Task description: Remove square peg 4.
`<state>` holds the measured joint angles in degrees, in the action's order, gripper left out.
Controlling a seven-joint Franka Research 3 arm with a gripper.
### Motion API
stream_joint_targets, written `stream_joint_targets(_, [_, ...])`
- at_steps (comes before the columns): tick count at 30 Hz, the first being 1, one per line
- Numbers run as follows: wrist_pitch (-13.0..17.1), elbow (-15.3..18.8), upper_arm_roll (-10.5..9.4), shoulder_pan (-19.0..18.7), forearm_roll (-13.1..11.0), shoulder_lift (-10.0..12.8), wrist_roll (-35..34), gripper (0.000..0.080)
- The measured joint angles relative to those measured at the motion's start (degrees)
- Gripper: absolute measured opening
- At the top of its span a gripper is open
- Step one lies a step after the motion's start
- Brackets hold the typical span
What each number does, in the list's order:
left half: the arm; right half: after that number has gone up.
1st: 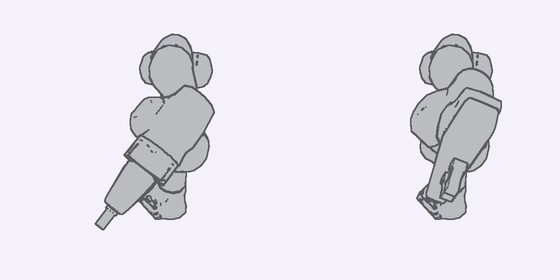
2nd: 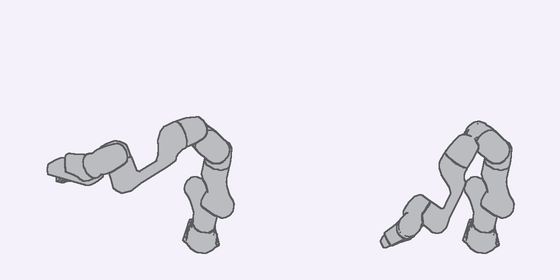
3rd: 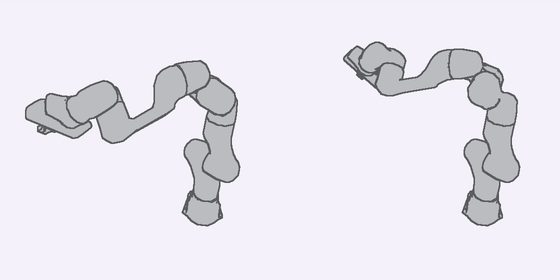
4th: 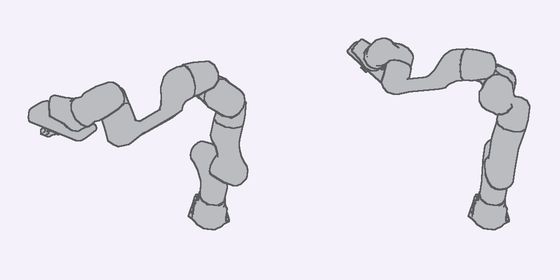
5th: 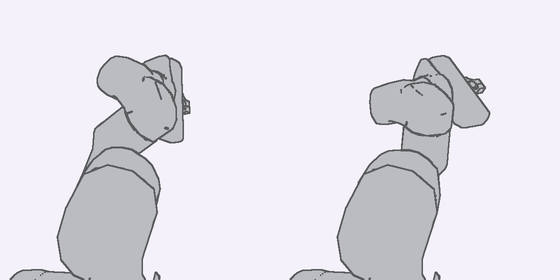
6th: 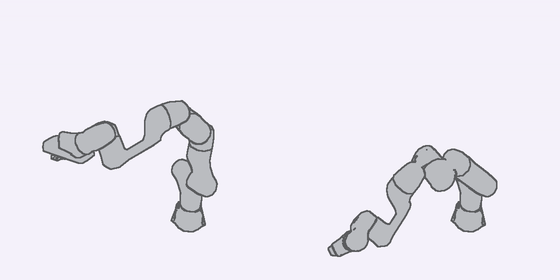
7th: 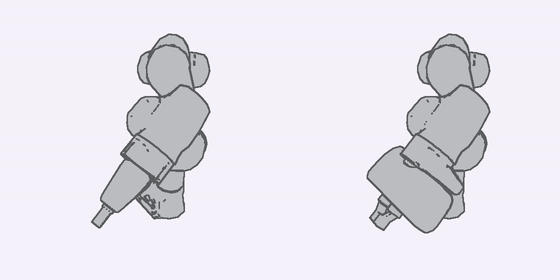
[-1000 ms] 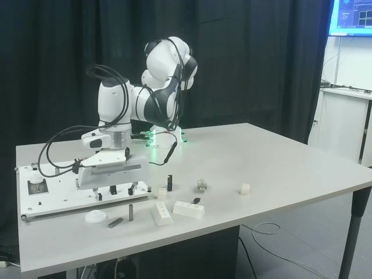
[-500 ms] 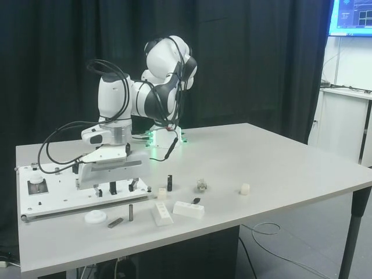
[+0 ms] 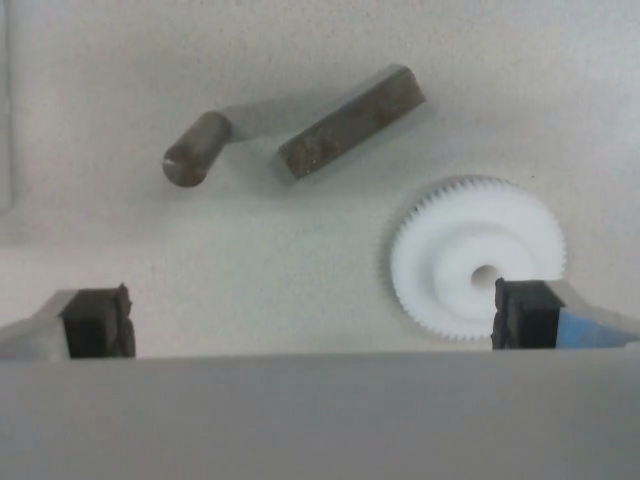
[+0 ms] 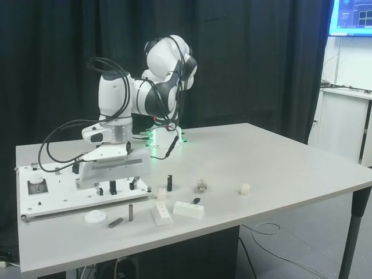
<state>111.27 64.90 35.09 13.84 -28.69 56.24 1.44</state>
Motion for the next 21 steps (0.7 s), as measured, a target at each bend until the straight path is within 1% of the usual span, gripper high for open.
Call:
stream_joint_targets(5, [-0.7, 0.0, 0.06, 0.0, 0.1, -0.4, 0.0, 0.0800])
stream_joint_targets(9, [-2.1, -0.2, 0.17, 0.0, 0.1, -0.8, 0.0, 0.0800])
stream_joint_targets(13, [-4.4, -0.3, 0.21, -0.1, 0.1, -1.4, -0.1, 0.0800])
stream_joint_targets(21, [-10.0, -0.3, 0.22, -0.7, -0.1, -2.9, -0.8, 0.0800])
